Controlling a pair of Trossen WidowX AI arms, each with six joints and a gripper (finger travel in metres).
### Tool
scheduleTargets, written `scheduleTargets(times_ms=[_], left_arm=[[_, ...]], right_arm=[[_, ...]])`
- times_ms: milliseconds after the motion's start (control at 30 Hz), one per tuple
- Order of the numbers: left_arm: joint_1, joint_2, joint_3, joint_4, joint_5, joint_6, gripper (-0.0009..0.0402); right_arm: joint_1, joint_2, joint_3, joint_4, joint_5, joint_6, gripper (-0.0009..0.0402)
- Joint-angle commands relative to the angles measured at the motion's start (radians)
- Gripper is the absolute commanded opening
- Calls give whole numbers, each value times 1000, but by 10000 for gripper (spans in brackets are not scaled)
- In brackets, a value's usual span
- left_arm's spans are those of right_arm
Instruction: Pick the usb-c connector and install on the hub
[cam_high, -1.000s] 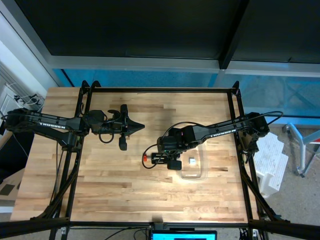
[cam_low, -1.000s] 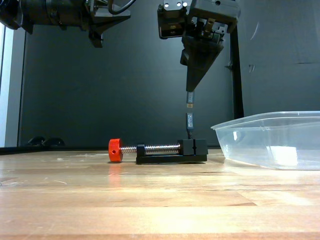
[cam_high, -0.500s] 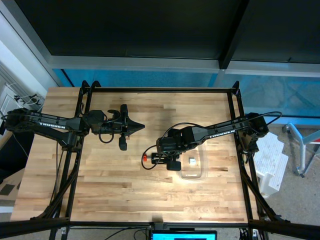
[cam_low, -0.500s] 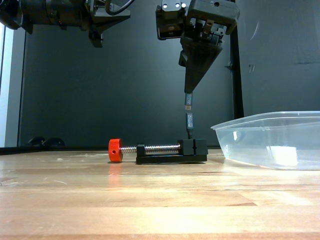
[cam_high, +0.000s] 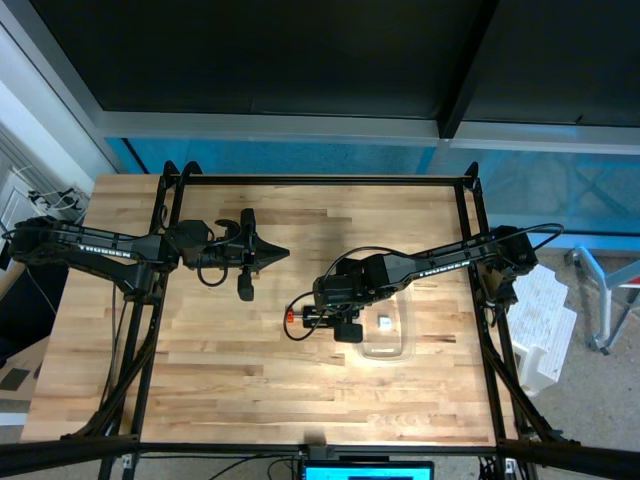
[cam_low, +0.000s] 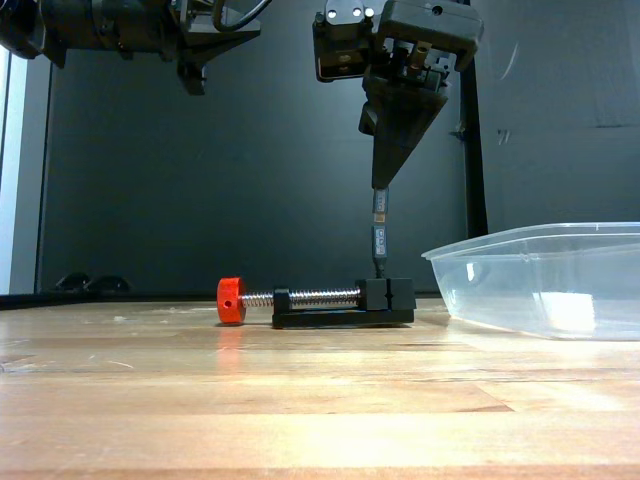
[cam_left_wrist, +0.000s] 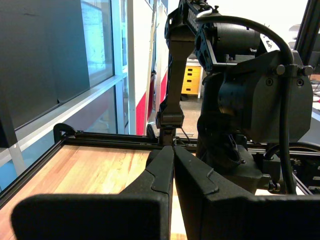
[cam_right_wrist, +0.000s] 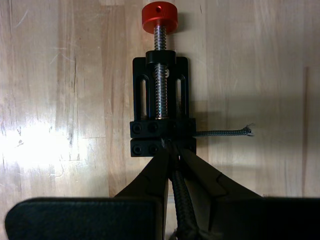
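Note:
The hub (cam_low: 343, 301) is a small black clamp with an orange-red knob (cam_low: 229, 300), lying on the wooden table; it also shows in the high view (cam_high: 308, 318) and the right wrist view (cam_right_wrist: 161, 127). My right gripper (cam_low: 380, 182) hangs straight above the hub's block end, shut on the grey usb-c connector (cam_low: 379, 206). The connector's lower end meets a short upright plug (cam_low: 379, 245) standing in the hub. Its braided cable (cam_right_wrist: 180, 192) runs up between the fingers (cam_right_wrist: 155, 172). My left gripper (cam_high: 283, 253) is parked high at the back left, shut and holding nothing (cam_left_wrist: 173, 150).
A clear plastic tray (cam_low: 540, 285) stands just right of the hub, with a small white piece (cam_high: 385, 322) inside. A loose braided cable end (cam_right_wrist: 225, 132) sticks out beside the hub. Black frame rails (cam_high: 320, 181) border the table.
My right gripper has come down slightly with the connector. The small gap between the connector's tip and the upright plug in the hub has closed. The left arm has not moved.

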Motion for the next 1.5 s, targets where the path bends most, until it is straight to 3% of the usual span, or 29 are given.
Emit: scheduleTargets(times_ms=[33, 1500], left_arm=[[0, 0, 0, 0, 0, 0, 0], [0, 0, 0, 0, 0, 0, 0]], right_arm=[[1, 0, -2, 2, 0, 1, 0], [0, 0, -37, 36, 0, 1, 0]])
